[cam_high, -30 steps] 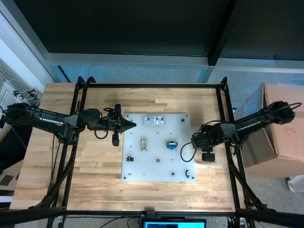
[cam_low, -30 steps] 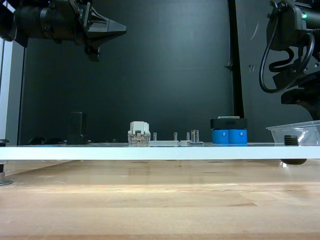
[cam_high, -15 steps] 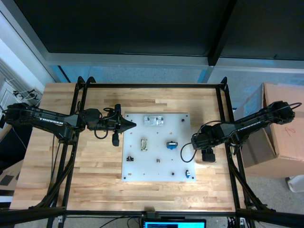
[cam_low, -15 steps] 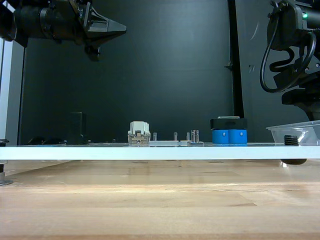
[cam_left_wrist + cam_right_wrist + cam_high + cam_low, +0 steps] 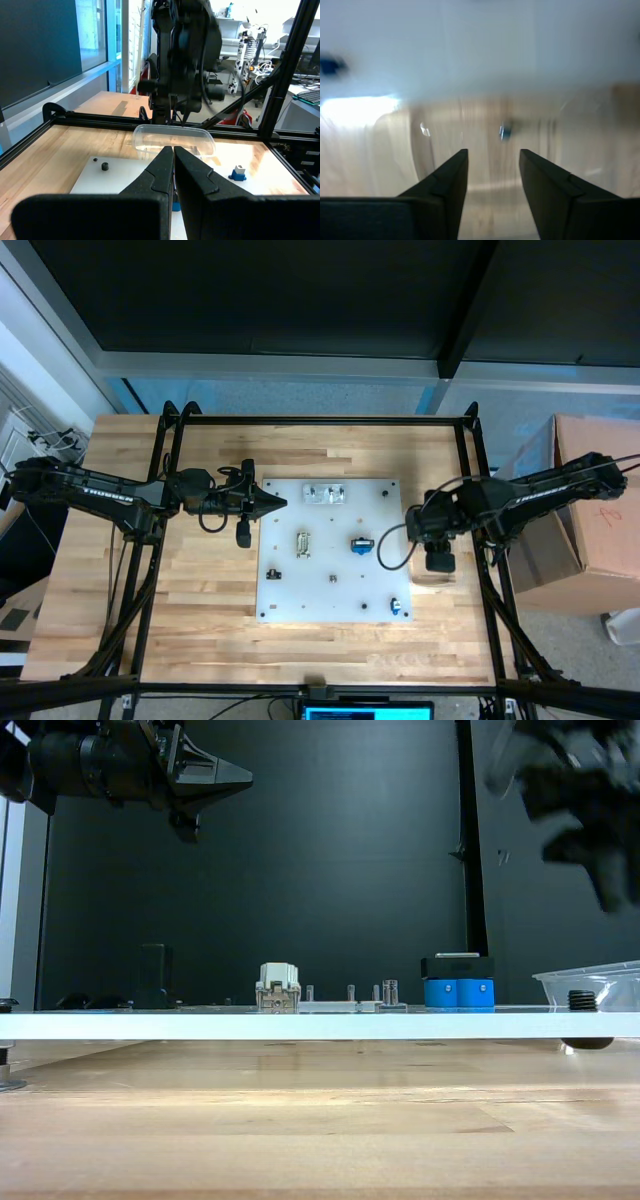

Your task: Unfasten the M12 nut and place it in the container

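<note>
We count two arms, two grippers, one white board [image 5: 330, 580], one clear container [image 5: 195, 142], one black ribbed stud [image 5: 582, 1001] and one cardboard box [image 5: 600, 510].

The left gripper [image 5: 283, 503] hangs high over the board's far left edge and points inward. The right gripper [image 5: 493, 152] hangs over the container, which sits just beside the board's right edge.

The board lies on a pale wood-plank table [image 5: 190, 630] fenced by a black frame [image 5: 320, 421]. Behind it stands a dark wall, with a blue-grey floor beyond the far edge.

Only the low view shows the stud's ribs, and they are bare, so the nut is off its stud. That view also shows a grey connector [image 5: 279, 988] and a pair of blue blocks [image 5: 458, 992] under a black cap.

Only the left wrist view shows the left fingers [image 5: 160, 167], which are pressed together with nothing between them.

Only the right wrist view shows the right fingers [image 5: 447, 180], which are spread with a bare gap. Beyond them, a small smeared glint that seems to be the M12 nut [image 5: 506, 131] lies free on the container's floor, apart from both fingers. It is too blurred for us to be sure.
</note>
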